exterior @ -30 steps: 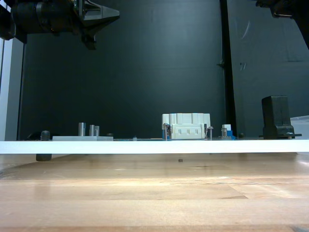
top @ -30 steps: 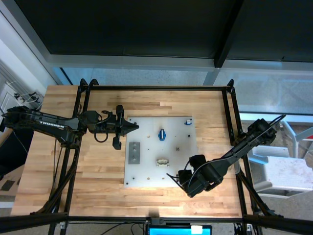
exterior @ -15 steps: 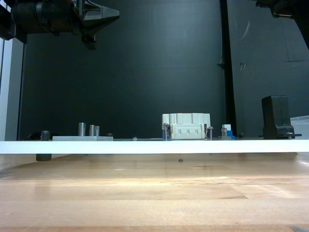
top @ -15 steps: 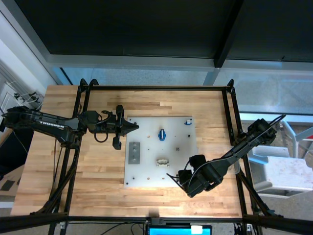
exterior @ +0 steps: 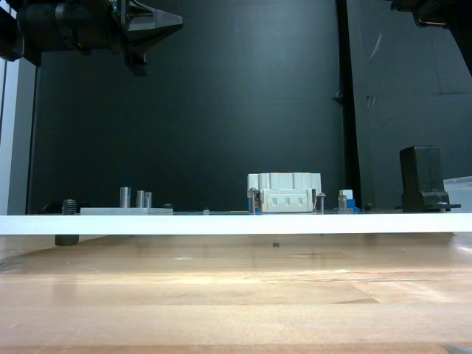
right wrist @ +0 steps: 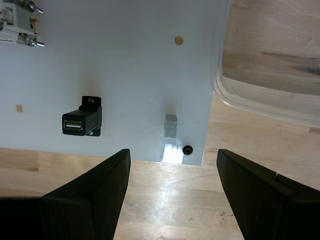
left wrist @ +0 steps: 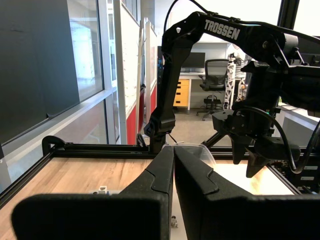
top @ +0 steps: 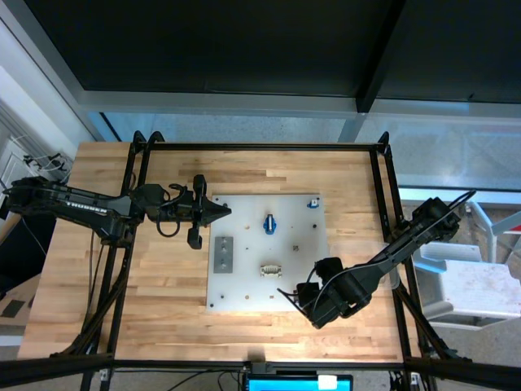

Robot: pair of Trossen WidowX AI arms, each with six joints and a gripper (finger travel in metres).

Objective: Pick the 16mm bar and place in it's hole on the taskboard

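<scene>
Left claw [left wrist: 173, 150]: black tapered fingers [left wrist: 160, 175] pressed together, high above far-left edge of flat white taskboard [top: 244, 285] on plank-wood desk [top: 163, 326]. Right claw [right wrist: 172, 152]: spread wide over near-right corner. Round metal pegs [exterior: 125, 197] upright in grey block [top: 222, 254]; which is the 16mm bar, unclear.

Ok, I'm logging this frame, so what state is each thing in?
left gripper: shut, empty, high over the taskboard's far left corner.
right gripper: open, empty, above the taskboard's near right part.
16mm bar: in neither gripper; maybe among the bars upright in the grey block, cannot tell.
USB socket: nothing plugged in.
</scene>
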